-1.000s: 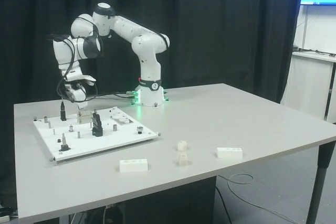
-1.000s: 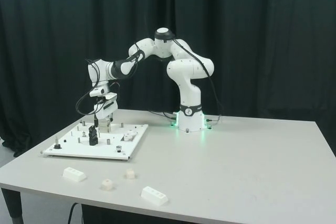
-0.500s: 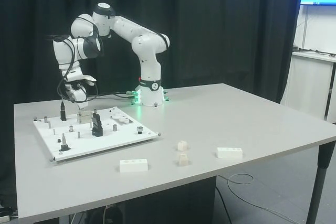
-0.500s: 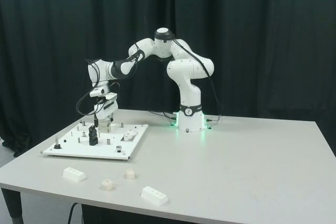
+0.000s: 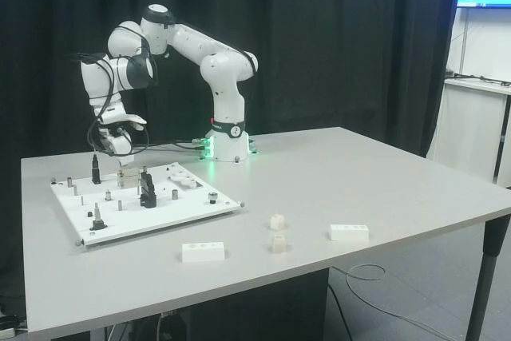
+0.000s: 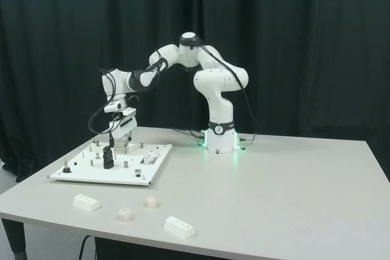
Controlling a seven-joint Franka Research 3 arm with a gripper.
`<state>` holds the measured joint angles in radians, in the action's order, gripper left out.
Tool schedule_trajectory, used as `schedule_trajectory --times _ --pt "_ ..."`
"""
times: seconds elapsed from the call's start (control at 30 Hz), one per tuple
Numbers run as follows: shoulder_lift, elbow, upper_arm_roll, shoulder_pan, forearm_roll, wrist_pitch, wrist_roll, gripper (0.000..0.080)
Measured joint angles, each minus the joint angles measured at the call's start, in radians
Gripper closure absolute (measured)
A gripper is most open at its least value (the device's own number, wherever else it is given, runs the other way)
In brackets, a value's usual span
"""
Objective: Insert square peg 3.
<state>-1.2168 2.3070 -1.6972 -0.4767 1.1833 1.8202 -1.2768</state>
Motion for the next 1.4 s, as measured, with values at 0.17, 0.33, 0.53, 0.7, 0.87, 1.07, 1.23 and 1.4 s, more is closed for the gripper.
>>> schedule_trajectory --times 0.17,0.33,0.53,0.7,0.87,1.07,1.23,1.4 --pt "0.000 0.000 0.000 -0.001 0.001 -0.002 -0.004 0.0689" --pt "0.000 -0.001 0.000 -0.002 0.001 -0.005 -0.023 0.0689" --pt "0.000 -0.003 0.001 -0.005 0.001 -0.010 -0.037 0.0689" --pt "0.000 -0.006 0.001 -0.009 0.001 -0.018 -0.062 0.0689" --pt "0.000 -0.010 0.002 -0.014 0.001 -0.026 -0.086 0.0689" --pt "0.000 -0.015 0.002 -0.022 0.001 -0.038 -0.096 0.0689" --pt "0.000 -0.022 0.003 -0.033 0.001 -0.051 -0.102 0.0689" --pt "0.000 -0.025 0.003 -0.041 0.001 -0.061 -0.103 0.0689"
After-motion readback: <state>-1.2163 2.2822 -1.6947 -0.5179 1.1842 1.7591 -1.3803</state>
